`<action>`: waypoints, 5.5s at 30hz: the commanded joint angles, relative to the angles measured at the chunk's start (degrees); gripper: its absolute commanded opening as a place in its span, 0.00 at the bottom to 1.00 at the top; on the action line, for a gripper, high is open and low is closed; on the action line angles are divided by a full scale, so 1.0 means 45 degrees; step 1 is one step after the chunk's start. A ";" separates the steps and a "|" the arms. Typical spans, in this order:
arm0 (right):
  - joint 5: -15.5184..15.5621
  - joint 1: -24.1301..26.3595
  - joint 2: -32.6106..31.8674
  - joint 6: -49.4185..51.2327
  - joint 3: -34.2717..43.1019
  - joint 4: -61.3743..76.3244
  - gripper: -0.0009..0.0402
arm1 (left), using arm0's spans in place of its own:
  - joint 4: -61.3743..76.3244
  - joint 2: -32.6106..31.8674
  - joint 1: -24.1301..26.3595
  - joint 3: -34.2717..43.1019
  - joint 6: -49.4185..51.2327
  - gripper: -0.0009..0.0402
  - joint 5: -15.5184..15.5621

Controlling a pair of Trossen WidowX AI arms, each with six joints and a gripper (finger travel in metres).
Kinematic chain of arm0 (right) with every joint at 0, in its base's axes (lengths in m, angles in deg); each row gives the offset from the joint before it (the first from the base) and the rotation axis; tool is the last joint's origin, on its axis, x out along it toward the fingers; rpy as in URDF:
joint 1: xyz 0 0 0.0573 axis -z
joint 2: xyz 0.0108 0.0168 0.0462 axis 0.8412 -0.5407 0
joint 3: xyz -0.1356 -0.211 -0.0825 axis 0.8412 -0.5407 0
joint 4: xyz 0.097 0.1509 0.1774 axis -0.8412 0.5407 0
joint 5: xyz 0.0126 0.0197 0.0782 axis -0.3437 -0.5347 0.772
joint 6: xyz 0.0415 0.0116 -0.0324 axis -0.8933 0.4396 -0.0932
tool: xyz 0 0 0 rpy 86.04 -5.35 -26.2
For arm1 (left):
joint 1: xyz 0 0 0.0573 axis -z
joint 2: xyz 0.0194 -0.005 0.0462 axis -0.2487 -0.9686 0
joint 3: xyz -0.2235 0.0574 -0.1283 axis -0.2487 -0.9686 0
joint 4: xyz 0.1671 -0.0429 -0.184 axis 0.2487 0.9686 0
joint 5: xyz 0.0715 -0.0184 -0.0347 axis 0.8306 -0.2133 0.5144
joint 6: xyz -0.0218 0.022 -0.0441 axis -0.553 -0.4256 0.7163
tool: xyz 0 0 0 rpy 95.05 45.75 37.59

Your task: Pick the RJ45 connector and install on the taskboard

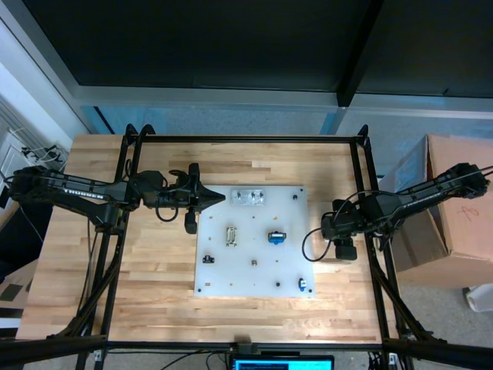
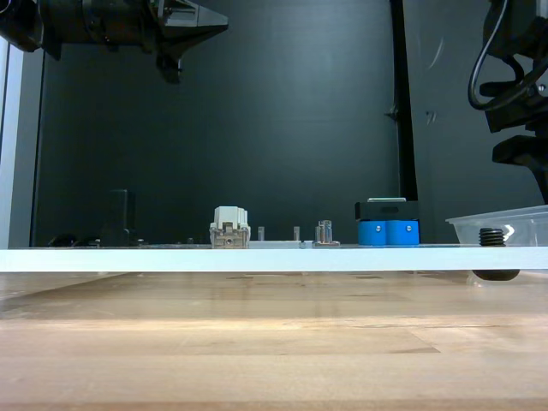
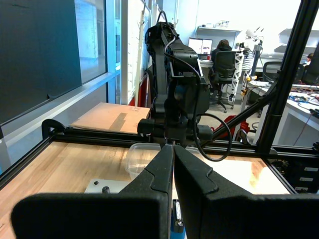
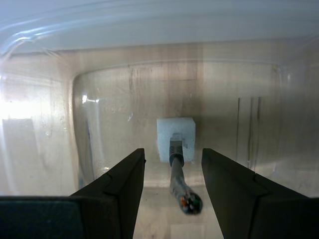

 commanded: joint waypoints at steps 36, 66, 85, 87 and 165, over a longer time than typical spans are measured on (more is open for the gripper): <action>0.0000 0.0000 -0.0117 0.0612 0.0607 0.0928 0.02 | 0.0000 0.0000 0.0000 0.0005 0.0000 0.02 0.0000; 0.0797 -0.1710 -0.4104 -0.1404 0.6164 0.2288 0.02 | -0.0005 0.0000 -0.0005 0.0005 0.0000 0.02 0.0000; 0.0563 -0.3361 -0.7130 -0.2414 0.8587 0.2001 0.02 | -0.0005 0.0000 -0.0005 0.0005 -0.0005 0.02 0.0000; 0.0559 -0.3492 -0.7310 -0.2414 0.8757 0.1991 0.02 | 0.0000 0.0000 0.0000 0.0005 -0.0005 0.02 0.0000; 0.0238 -0.4478 -0.8252 -0.2822 0.8369 0.0321 0.02 | 0.0005 0.0000 -0.0005 0.0005 0.0000 0.02 0.0000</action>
